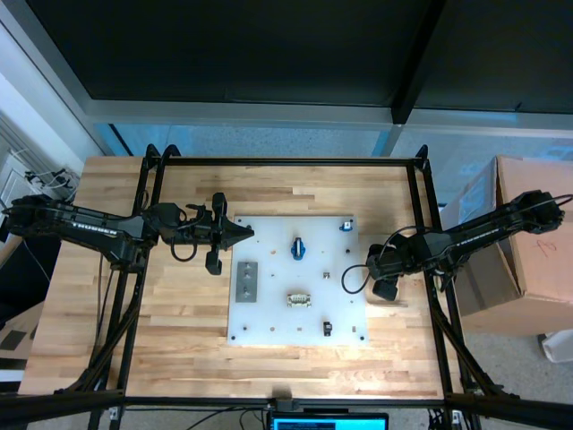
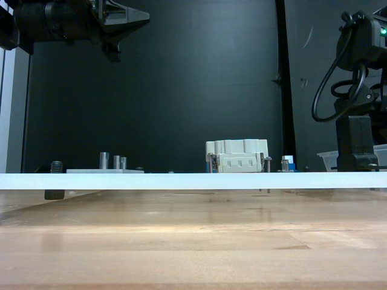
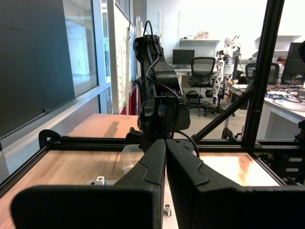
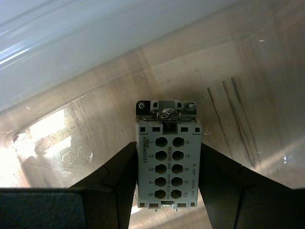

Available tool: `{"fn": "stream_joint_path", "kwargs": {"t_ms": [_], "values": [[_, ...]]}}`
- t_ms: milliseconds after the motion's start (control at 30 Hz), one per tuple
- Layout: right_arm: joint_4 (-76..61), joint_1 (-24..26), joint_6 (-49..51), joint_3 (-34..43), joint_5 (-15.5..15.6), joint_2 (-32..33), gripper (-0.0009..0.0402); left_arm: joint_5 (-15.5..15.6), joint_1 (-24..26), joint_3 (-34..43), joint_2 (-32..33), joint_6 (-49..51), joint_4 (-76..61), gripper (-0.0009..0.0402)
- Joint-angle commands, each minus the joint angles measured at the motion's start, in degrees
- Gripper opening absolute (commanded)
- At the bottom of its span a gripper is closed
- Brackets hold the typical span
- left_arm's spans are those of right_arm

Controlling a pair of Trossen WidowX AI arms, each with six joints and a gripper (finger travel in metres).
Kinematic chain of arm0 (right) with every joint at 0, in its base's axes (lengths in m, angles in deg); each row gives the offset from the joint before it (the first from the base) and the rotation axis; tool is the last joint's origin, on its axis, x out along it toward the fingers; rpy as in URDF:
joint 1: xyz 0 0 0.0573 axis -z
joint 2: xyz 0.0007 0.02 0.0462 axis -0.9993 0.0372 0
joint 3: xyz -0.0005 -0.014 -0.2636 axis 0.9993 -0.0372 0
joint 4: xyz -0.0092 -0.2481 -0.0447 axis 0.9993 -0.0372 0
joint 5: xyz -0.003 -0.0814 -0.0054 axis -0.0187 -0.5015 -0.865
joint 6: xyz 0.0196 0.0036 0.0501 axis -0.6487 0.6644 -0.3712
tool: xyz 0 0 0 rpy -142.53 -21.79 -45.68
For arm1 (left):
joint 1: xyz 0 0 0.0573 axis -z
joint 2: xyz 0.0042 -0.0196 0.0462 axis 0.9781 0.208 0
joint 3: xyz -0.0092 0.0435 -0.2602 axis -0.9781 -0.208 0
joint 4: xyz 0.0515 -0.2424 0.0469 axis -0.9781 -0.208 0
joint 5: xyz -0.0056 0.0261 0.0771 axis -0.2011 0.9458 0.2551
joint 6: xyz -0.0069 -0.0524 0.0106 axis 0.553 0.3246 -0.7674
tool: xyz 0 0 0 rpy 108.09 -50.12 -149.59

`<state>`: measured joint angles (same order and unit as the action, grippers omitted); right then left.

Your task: Remove the HAN10E connector from the taskboard and place in the container

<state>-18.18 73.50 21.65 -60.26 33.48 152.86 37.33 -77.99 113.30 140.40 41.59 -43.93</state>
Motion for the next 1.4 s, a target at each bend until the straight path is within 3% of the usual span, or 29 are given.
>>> {"fn": "stream_joint_path", "kwargs": {"t_ms": [33, 1033, 1400], "values": [[0.0, 0.0, 0.11, -0.26, 0.24, 0.57, 0.0005, -0.02, 0.0, 0.02, 0.02, 0.0, 0.0, 0.0], [-0.26, 0.02, 0.11, -0.13, 0.24, 0.57, 0.0005, -0.02, -0.02, 0.02, 0.02, 0.0, 0.0, 0.0], [-11.54, 0.04, 0.42, 8.02, 0.17, 0.5, 0.0005, -0.02, -0.02, 0.02, 0.02, 0.0, 0.0, 0.0]]}}
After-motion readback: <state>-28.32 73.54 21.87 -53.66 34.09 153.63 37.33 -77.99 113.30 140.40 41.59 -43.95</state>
